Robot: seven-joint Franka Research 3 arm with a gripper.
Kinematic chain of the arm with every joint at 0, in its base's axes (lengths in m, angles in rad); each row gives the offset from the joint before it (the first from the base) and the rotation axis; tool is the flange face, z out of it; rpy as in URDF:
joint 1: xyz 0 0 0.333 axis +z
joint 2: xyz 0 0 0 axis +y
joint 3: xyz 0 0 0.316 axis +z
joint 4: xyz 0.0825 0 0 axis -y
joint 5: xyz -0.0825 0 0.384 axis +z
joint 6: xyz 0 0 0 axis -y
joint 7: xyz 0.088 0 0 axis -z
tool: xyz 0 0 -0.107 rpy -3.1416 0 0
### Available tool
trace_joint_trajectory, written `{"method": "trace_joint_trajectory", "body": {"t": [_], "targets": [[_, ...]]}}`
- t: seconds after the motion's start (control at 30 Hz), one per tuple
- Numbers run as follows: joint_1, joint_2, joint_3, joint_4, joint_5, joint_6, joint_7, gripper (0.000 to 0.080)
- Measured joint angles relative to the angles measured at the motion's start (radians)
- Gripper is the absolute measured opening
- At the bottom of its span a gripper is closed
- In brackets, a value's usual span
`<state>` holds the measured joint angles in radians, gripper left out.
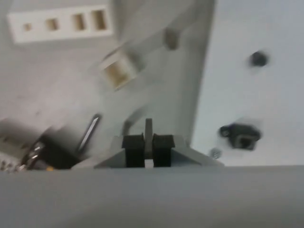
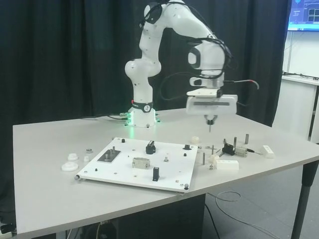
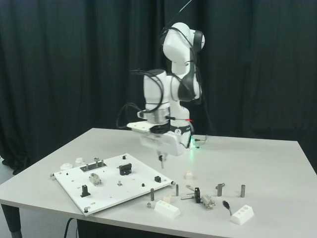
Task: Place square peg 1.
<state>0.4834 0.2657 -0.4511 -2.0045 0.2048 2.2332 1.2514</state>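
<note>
Black curtains hang behind the grey counter [image 2: 45, 164]. White board [image 2: 124, 167] lies left; the peg [image 1: 148, 135] is held upright, pinched in the jaws of the gripper [image 2: 210, 121], kept high between board and socket block [image 2: 227, 164], probably for carrying over.

Smooth matt grey desk [image 2: 45, 149] carrying a flat white board [image 2: 124, 172] with a faintly glossy plastic look. Glossy white plastic shells on the arm [image 2: 149, 45]; dull metal pegs [image 3: 242, 190] upright; heavy black cloth curtain [image 3: 59, 64] behind.
</note>
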Motion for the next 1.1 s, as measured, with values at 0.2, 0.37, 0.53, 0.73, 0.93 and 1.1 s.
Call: {"method": "trace_joint_trajectory", "body": {"t": [0.2, 0.37, 0.53, 0.73, 0.93, 1.1], "targets": [[0.069, 0.000, 0.002, 0.006, 0.000, 0.000, 0.059, 0.0035], [0.123, 0.002, 0.005, 0.007, 0.000, 0.000, 0.078, 0.0035], [0.170, 0.009, 0.014, 0.016, 0.000, 0.005, 0.119, 0.0035], [0.224, 0.028, 0.017, 0.031, 0.000, 0.025, 0.146, 0.0035], [0.267, 0.058, 0.019, 0.053, 0.000, 0.050, 0.151, 0.0035], [0.291, 0.091, 0.021, 0.073, 0.000, 0.072, 0.153, 0.0035]]}}
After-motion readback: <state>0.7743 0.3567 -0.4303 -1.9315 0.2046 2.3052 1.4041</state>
